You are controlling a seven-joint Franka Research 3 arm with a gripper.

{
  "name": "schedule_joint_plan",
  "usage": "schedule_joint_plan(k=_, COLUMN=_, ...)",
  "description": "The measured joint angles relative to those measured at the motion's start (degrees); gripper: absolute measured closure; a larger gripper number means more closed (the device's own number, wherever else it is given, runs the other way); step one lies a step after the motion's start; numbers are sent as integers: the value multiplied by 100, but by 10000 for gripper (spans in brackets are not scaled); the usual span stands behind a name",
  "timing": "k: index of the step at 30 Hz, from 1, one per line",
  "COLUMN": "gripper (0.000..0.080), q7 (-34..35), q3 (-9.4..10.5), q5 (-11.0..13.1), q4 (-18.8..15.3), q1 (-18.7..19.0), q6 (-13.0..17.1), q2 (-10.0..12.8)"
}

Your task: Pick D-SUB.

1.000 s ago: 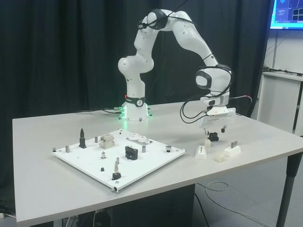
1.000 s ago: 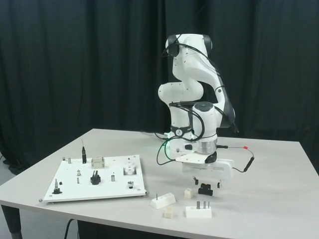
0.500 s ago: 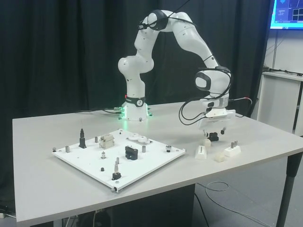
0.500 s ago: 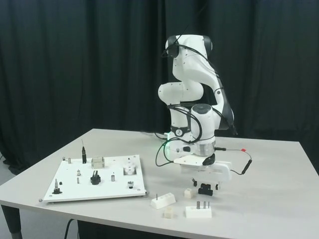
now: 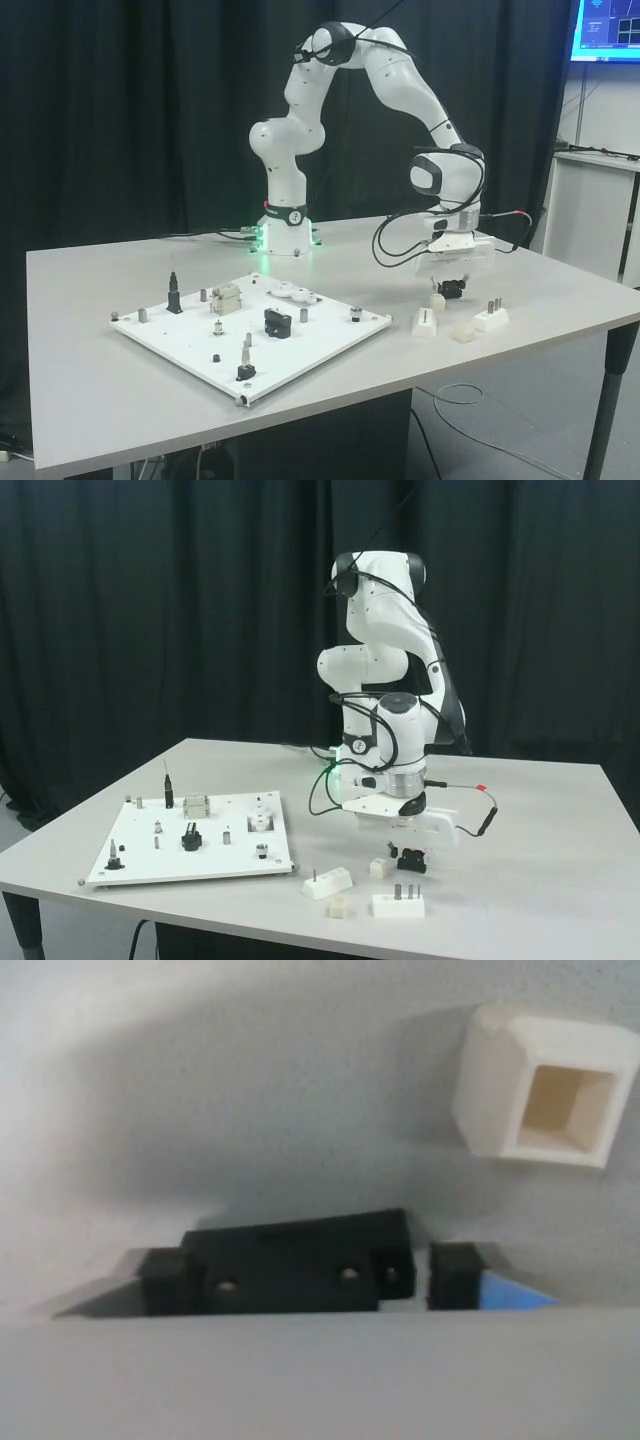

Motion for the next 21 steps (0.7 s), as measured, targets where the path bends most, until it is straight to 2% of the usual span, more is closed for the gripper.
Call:
schedule_joint_plan(k=5, gripper=104, q7=0, q3=-30, q5=0, q4=4, q1=0, q6=0, q2=18)
schedule_joint_plan(k=6, gripper=414, q7=0, q3=-34, q5=1, q4=4, q1=0, q6=0, q2=19)
schedule_joint_plan(k=16, gripper=413, q7=1, q3=-53, q5=28, q4=35, q1=0, q6=-8, q2=20)
schedule_joint_plan(k=21, gripper=413, q7=71, q3=-67, q5=112, q4=107, q1=0, q6=-108, q2=8)
